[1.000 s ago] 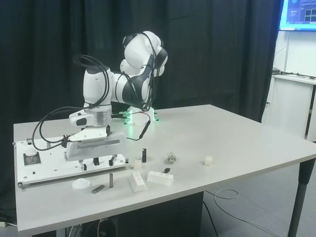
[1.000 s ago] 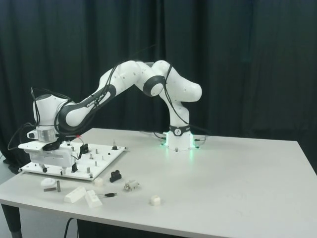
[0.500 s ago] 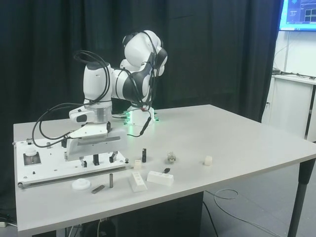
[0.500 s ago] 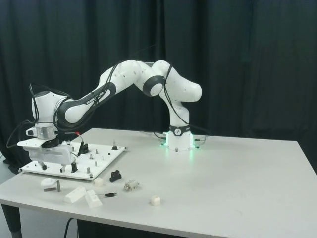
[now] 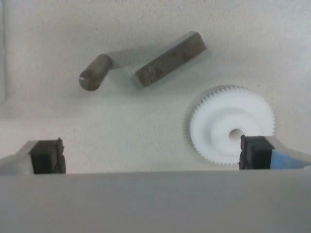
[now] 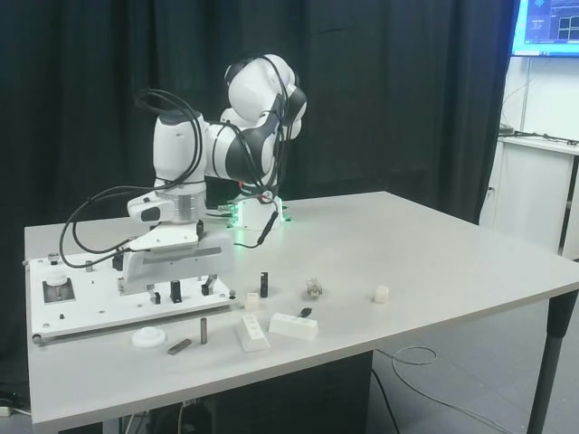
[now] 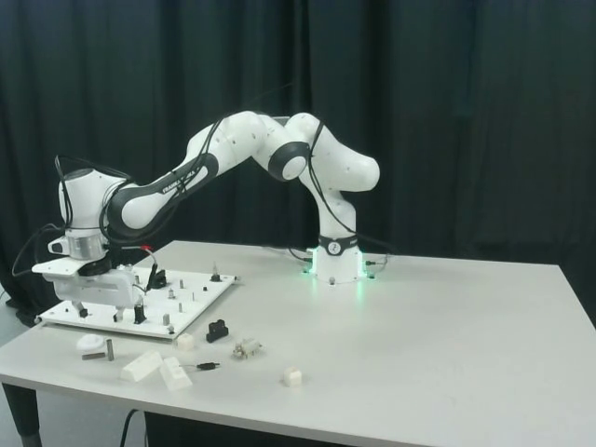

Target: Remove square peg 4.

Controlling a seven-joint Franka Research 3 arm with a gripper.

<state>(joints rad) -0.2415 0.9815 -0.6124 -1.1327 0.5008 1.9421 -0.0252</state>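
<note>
Fingers (image 5: 150, 155) are standing spread wide in the wrist view, gripping nothing, one black pad (image 5: 47, 156) at each side. Beneath them a white gear (image 5: 226, 121) is lying flat on the worktop (image 5: 146, 29), with a square peg (image 5: 170, 59) lying on its side near a round peg (image 5: 96, 77) that is standing up.

From the first room view, the arm (image 6: 213, 149) is hovering over the near edge of the white board (image 6: 90, 312), gear (image 6: 148, 338) and pegs just beyond it.

From the second room view, the gripper (image 7: 104, 312) is hanging low above the board (image 7: 191, 298).
</note>
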